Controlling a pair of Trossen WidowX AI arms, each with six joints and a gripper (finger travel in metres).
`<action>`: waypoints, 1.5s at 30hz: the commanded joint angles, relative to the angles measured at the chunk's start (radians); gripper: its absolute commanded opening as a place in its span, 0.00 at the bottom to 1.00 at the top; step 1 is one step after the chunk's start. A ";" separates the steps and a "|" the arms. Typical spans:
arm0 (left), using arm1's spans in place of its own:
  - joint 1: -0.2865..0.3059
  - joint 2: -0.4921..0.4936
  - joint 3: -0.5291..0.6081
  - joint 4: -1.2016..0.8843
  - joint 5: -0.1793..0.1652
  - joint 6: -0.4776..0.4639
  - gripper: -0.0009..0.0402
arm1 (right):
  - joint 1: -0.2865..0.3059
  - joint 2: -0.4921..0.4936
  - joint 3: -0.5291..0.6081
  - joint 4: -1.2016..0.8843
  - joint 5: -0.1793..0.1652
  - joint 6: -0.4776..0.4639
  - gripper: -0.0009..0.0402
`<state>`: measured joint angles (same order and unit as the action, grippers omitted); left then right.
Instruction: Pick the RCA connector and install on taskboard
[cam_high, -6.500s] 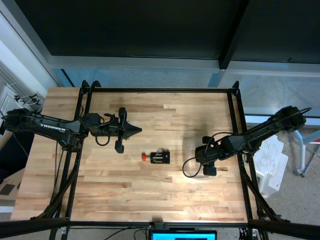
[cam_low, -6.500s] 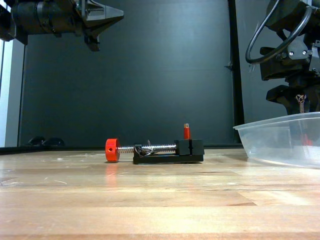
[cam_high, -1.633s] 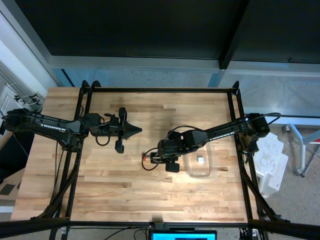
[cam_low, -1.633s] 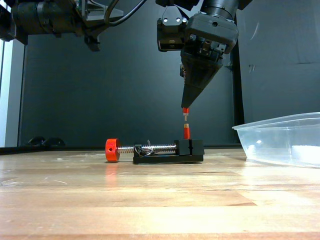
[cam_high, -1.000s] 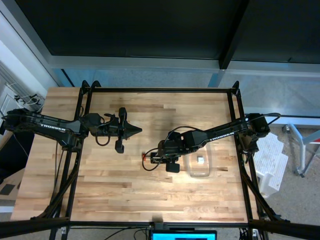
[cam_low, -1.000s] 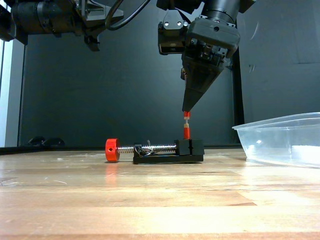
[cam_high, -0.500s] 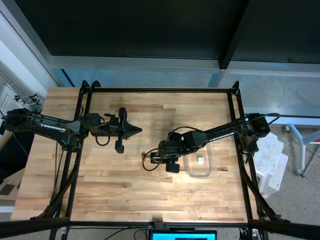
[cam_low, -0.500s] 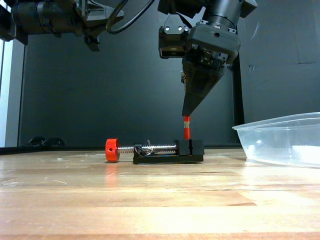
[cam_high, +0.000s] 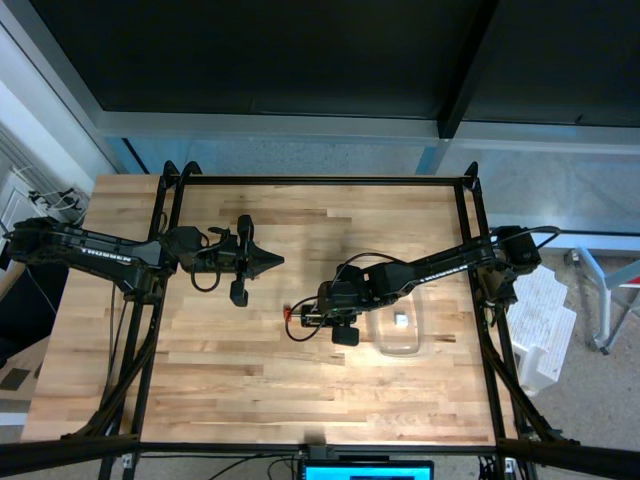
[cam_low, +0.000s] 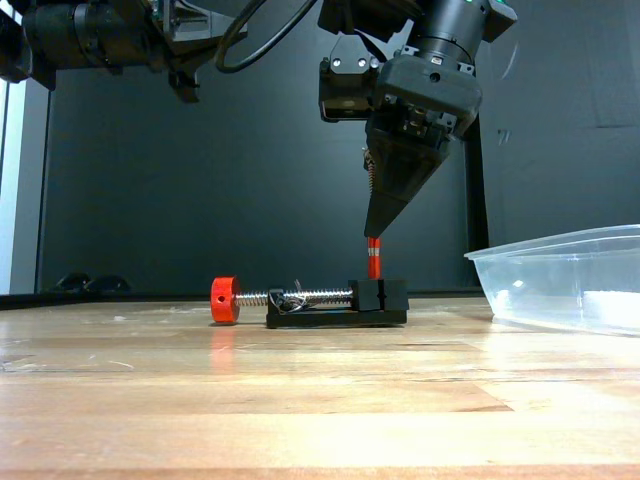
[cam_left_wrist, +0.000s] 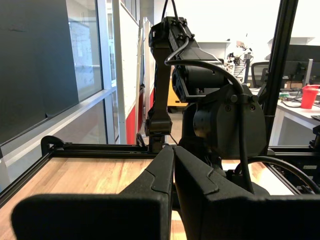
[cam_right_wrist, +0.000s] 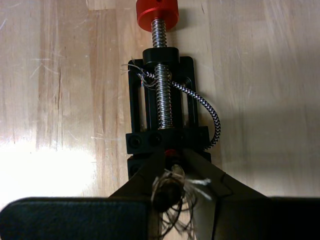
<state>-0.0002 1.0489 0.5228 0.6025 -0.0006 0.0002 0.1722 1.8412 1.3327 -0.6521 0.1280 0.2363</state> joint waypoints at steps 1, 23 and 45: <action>0.000 0.000 0.000 0.000 0.000 0.000 0.02 | -0.002 0.001 -0.021 0.021 0.003 0.002 0.02; 0.000 0.000 0.000 0.000 0.000 0.000 0.02 | -0.002 0.000 -0.032 0.036 0.002 -0.002 0.06; 0.000 0.000 0.000 0.000 0.000 0.000 0.02 | -0.002 -0.037 0.000 -0.004 0.002 -0.009 0.46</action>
<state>-0.0002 1.0489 0.5224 0.6029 -0.0006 0.0002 0.1696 1.8145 1.3300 -0.6514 0.1329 0.2264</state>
